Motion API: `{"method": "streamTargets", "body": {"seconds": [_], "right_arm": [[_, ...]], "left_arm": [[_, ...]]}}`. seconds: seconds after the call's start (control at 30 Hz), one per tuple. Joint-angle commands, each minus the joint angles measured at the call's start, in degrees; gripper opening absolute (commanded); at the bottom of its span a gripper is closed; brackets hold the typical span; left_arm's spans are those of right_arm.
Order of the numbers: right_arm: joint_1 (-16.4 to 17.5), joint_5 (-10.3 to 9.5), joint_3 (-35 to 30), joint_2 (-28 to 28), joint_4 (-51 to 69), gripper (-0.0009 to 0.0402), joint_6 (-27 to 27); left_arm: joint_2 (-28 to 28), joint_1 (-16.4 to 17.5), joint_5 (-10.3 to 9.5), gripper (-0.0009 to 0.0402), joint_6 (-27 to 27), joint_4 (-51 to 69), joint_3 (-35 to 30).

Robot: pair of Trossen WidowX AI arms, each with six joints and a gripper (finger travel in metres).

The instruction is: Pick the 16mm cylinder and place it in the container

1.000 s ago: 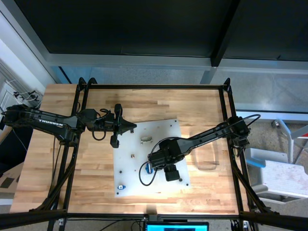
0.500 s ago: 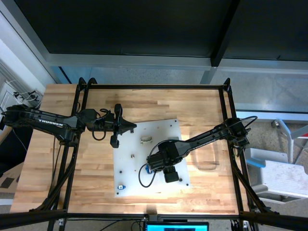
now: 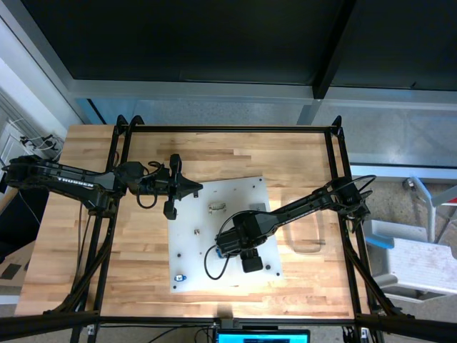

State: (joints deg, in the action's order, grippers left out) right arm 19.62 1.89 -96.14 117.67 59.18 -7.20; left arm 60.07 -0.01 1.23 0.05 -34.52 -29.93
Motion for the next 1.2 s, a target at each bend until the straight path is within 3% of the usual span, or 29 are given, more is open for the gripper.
{"method": "streamTargets", "body": {"seconds": [0.03, 0.67, 1.2], "right_arm": [[0.04, 0.02, 0.11, 0.24, -0.28, 0.0164, 0.02], [0.02, 0.0, 0.07, 1.42, -1.2, 0.0156, 0.11], [0.02, -0.48, 0.11, 1.42, -1.18, 0.0064, 0.09]], "left_arm": [[0.02, 0.0, 0.0, 0.0, -0.02, 0.0, -0.02], [0.02, 0.02, 0.0, 0.0, 0.0, 0.0, -0.02], [0.02, 0.0, -0.02, 0.0, -0.02, 0.0, -0.02]]}}
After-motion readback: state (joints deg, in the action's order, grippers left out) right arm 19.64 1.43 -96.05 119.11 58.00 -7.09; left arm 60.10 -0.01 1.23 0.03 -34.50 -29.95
